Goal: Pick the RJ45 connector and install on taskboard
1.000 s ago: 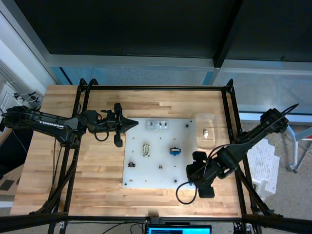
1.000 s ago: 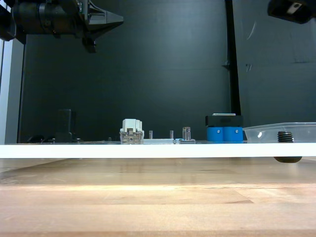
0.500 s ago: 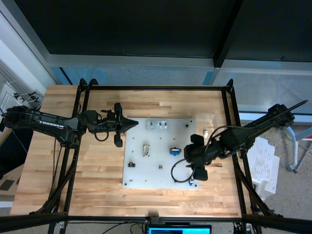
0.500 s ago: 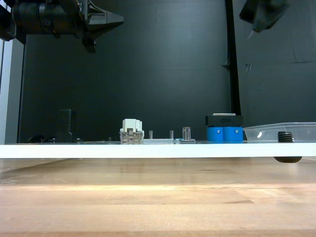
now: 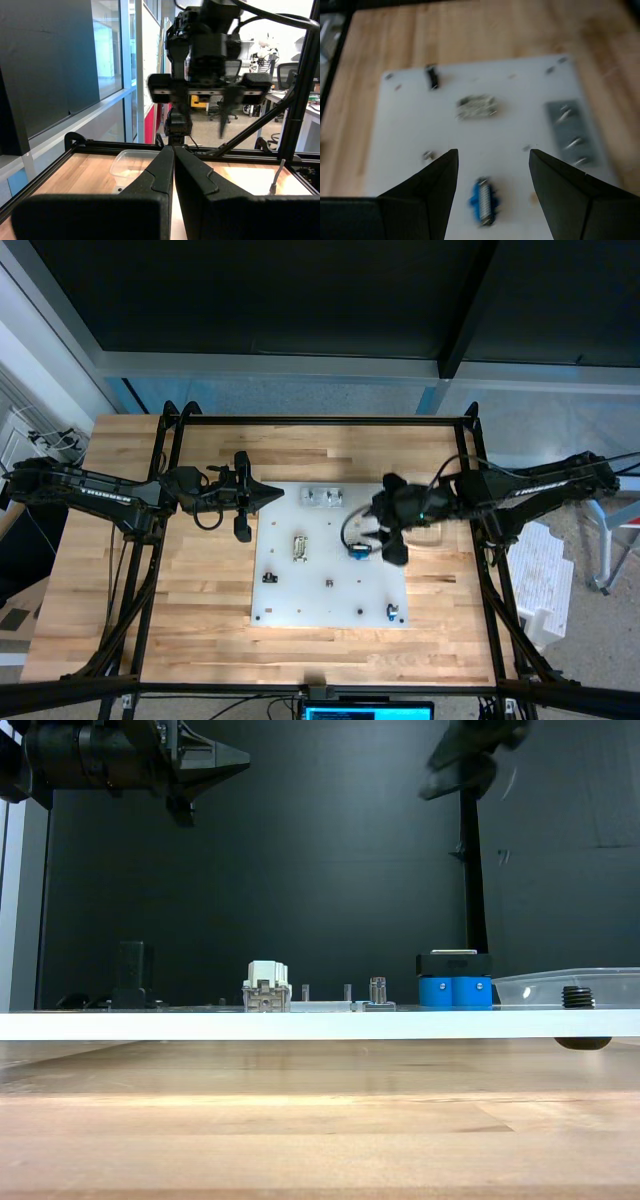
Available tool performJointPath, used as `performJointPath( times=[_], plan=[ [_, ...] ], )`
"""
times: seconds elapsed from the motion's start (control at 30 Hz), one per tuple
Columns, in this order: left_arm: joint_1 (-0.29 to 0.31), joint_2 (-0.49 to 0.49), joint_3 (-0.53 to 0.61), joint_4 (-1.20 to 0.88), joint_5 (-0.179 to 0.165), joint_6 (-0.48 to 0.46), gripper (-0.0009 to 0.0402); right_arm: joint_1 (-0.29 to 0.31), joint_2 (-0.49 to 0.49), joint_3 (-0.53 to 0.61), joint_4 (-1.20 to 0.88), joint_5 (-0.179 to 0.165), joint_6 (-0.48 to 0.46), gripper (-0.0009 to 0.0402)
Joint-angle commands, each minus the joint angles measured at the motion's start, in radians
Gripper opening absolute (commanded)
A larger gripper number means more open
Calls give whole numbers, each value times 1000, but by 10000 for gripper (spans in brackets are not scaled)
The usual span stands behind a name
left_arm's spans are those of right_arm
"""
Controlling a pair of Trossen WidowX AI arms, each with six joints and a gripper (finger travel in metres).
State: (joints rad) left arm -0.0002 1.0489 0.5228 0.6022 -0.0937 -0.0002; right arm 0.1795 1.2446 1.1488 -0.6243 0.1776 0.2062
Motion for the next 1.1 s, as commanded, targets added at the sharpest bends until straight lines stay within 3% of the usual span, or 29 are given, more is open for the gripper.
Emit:
performJointPath(
  times=[0.03, 0.17, 0.3, 0.6, 0.73, 0.83, 1.1],
  plan=[
    [0, 0, 0, 0, 0, 0, 0, -32, -17, -34, 72, -2, -47, 195],
    [0, 0, 0, 0, 0, 0, 0, -71, -38, -70, 160, -6, -95, 173],
    [0, 0, 0, 0, 0, 0, 0, -110, -56, -122, 277, -51, -113, 141],
    [0, 0, 0, 0, 0, 0, 0, -159, -78, -208, 473, -54, -140, 68],
    [0, 0, 0, 0, 0, 0, 0, -174, -82, -251, 592, -110, -139, 31],
    [0, 0, 0, 0, 0, 0, 0, -176, -82, -274, 668, -109, -141, -2],
    [0, 0, 0, 0, 0, 0, 0, -183, -82, -326, 825, -92, -142, 1]
  ],
)
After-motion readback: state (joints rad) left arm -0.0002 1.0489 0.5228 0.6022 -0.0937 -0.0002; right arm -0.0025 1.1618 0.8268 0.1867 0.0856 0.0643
